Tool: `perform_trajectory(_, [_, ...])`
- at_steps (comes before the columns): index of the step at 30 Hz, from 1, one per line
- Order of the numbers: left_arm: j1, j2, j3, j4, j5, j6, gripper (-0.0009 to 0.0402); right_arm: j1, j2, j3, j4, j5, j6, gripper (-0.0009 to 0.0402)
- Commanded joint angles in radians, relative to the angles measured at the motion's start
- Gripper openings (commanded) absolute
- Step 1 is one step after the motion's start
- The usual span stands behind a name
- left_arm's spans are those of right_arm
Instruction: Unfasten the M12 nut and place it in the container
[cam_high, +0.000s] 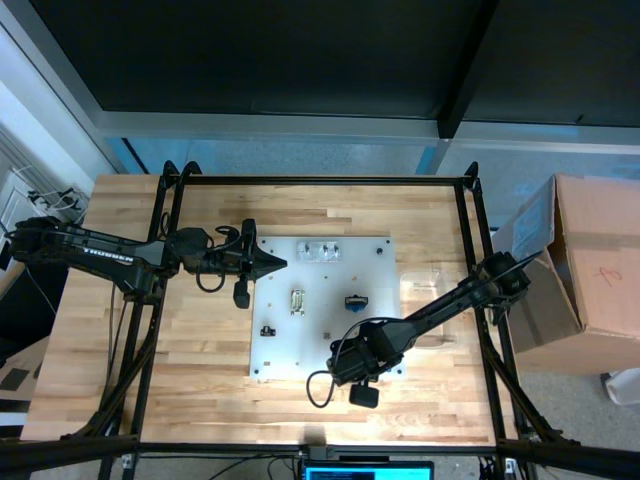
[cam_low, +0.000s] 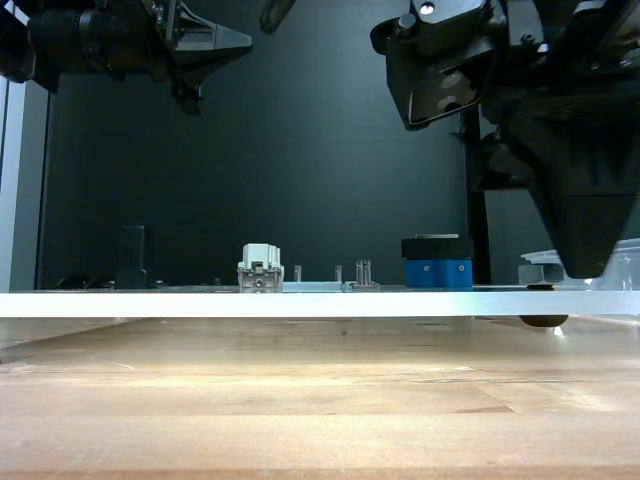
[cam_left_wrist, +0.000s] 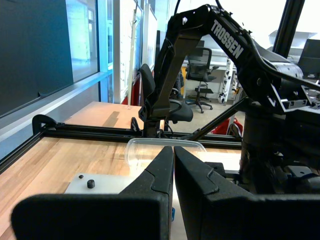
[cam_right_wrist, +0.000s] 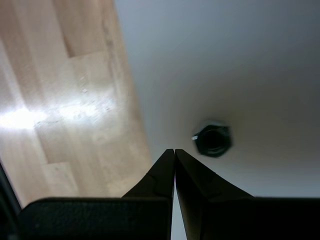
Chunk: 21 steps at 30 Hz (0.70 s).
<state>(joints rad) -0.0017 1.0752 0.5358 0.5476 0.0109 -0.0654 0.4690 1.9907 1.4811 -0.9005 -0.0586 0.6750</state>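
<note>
In the right wrist view, a small hexagonal nut (cam_right_wrist: 213, 139) with a dark centre sits on the white board (cam_right_wrist: 240, 60). I cannot tell whether it is on its stud or lying free. My right gripper (cam_right_wrist: 174, 150) is shut just beside it, with nothing between the fingers. The same gripper (cam_high: 372, 362) points down over the board's near right edge and, in the low view, the right gripper (cam_low: 587, 272) hides the stud. The clear container (cam_high: 432, 300) to the board's right shows no nut inside. My left gripper (cam_high: 270, 264), shut and holding nothing, hovers high over the board's far left edge.
The board (cam_high: 300, 340) carries a blue block (cam_low: 437, 272), a grey connector (cam_low: 260, 270) and a silver post (cam_low: 363, 271). A black post (cam_left_wrist: 90, 183) stands at its far right corner. A black frame rims the wooden table (cam_high: 200, 400). A cardboard box (cam_high: 590, 270) stands off to the right.
</note>
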Motion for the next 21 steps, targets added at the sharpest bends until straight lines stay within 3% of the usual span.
perform_trajectory(1, [0.000,0.000,0.000,0.000,0.000,0.000,0.0000,-0.001,-0.002,0.000,-0.007,0.015,0.006,0.0000])
perform_trajectory(9, [0.000,0.000,0.000,0.000,0.000,0.000,0.0000,-0.001,-0.002,0.000,-0.024,0.023,0.006,0.0000])
perform_trajectory(13, [0.000,0.000,0.000,0.001,0.000,0.000,0.0000,-0.001,-0.011,0.015,-0.169,0.212,0.148,0.0000])
perform_trajectory(14, [0.000,0.000,0.000,0.000,0.000,0.000,0.0000,-0.001,-0.011,0.023,-0.195,0.231,0.158,0.0000])
perform_trajectory(18, [0.000,0.000,0.000,0.000,0.000,0.000,0.0000,0.000,-0.027,0.037,-0.206,0.227,0.154,0.0000])
perform_trajectory(21, [0.000,0.000,0.000,0.001,0.000,0.000,0.0000,0.000,-0.035,0.050,-0.206,0.188,0.147,0.0000])
